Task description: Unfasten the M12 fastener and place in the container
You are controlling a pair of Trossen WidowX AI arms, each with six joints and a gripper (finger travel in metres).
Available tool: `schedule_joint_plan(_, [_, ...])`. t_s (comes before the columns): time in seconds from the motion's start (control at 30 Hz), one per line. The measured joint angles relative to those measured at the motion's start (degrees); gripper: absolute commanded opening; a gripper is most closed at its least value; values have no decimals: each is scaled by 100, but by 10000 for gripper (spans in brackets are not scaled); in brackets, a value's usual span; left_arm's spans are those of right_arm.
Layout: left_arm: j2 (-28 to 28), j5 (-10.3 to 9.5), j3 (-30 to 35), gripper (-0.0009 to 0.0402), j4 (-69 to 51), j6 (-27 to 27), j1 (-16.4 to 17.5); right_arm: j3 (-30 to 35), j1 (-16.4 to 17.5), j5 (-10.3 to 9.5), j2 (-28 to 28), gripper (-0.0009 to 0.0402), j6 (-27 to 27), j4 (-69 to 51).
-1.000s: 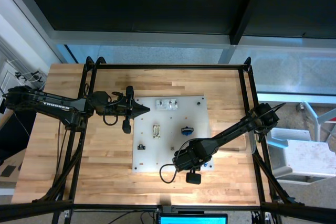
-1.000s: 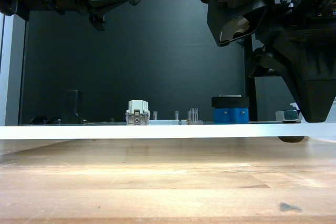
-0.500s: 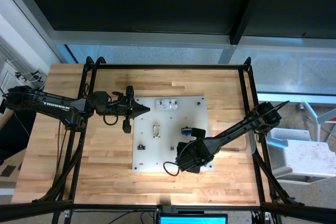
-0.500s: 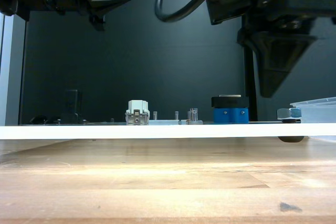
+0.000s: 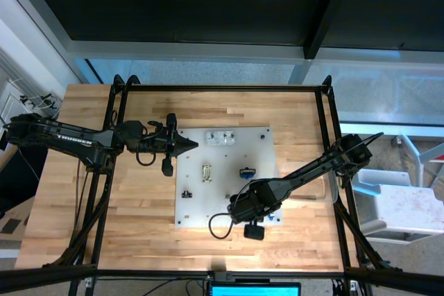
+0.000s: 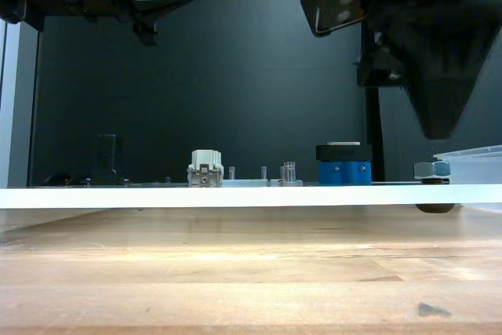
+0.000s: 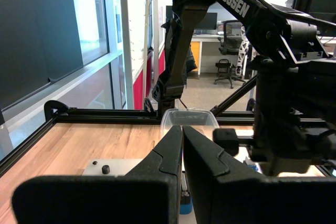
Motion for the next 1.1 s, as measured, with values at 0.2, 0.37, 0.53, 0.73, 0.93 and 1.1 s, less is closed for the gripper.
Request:
schedule_joint_plan(0.2, [0,0,0,0,-2,0,0,-15,0,-162,94,0,-254,17])
schedule_joint_plan(0.37, [0,0,0,0,-2,0,0,-28,4,-302,210,0,-389,114])
schedule_joint_plan(0.53, [0,0,-2,0,-2,0,0,-59,-4,-315,273,0,-461,149])
schedule_joint_plan(0.73, [0,0,0,0,-2,0,0,-94,-4,-289,275,0,-470,223])
schedule_joint_plan(0.93, [0,0,-2,0,-2,2,0,-101,-9,-190,275,0,-398,177])
schedule_joint_plan(1.1, [0,0,0,0,-2,0,0,-101,-9,-149,275,0,-330,133])
